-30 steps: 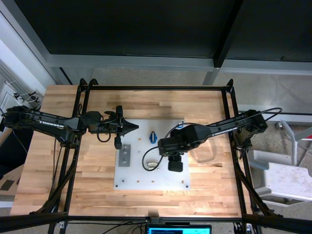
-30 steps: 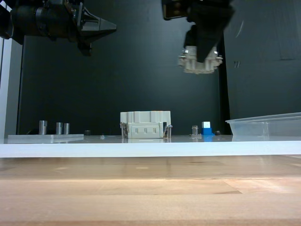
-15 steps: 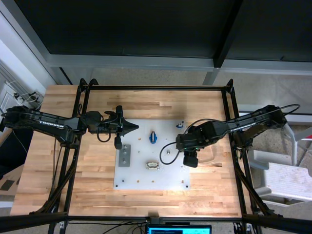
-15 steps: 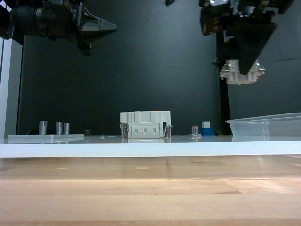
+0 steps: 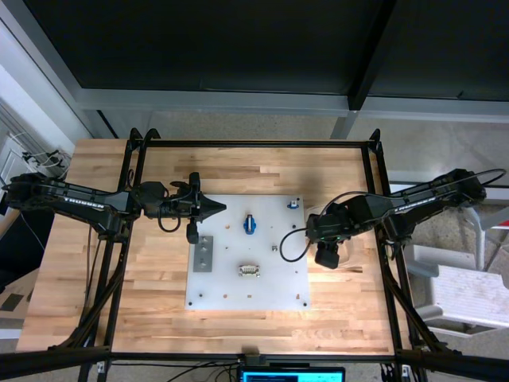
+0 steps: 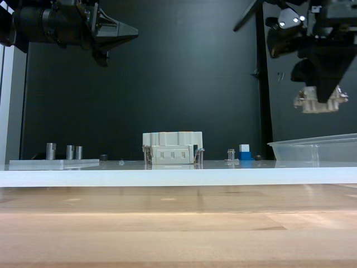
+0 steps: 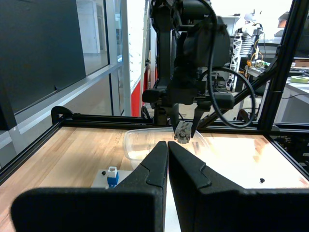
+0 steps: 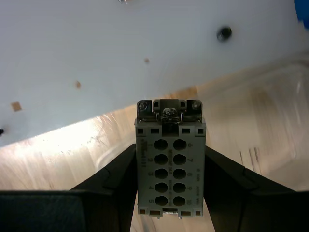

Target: Remove the HAN10-E connector and place it in the container

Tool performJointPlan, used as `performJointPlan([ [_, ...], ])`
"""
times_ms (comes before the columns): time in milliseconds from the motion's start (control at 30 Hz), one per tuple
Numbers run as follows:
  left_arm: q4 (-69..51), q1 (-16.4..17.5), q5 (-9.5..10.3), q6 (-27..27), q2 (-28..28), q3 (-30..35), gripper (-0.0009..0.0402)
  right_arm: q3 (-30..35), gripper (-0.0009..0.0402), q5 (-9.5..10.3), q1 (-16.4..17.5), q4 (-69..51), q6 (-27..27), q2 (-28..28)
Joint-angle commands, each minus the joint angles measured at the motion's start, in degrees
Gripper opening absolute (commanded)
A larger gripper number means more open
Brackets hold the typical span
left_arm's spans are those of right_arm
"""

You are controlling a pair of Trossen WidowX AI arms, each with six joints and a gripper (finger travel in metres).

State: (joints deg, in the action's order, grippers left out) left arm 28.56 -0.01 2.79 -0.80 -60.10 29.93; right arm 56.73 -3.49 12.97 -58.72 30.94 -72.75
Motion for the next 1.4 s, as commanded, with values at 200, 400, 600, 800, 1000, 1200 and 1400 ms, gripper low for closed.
performJointPlan([
  [200,0.0,0.0,-0.02,0.0,0.0,0.02,0.0,-6.56,0.0055,-0.04,-0.48,0.42,2.32,4.98],
  [400,0.0,0.0,-0.02,0.0,0.0,0.02,0.0,-10.73,0.0055,-0.07,-0.74,2.95,3.37,6.43],
  [600,0.0,0.02,-0.02,0.0,0.0,0.02,0.0,-14.99,0.0055,0.0,-0.76,7.98,3.85,6.43],
  [800,0.0,0.02,-0.02,0.0,0.0,0.02,0.0,-18.21,0.0055,0.0,-0.76,10.69,4.63,6.43],
  [1000,0.0,0.02,-0.02,0.0,0.0,0.02,0.0,-19.91,0.0055,0.0,-0.79,11.8,4.66,6.21],
  [1200,0.0,0.0,-0.02,0.0,0.0,0.02,0.0,-21.77,0.0055,0.0,-0.79,13.64,4.7,6.12],
  [1400,0.0,0.02,0.0,0.0,0.0,0.02,0.0,-21.9,0.0055,0.0,-0.79,13.77,4.7,5.68],
])
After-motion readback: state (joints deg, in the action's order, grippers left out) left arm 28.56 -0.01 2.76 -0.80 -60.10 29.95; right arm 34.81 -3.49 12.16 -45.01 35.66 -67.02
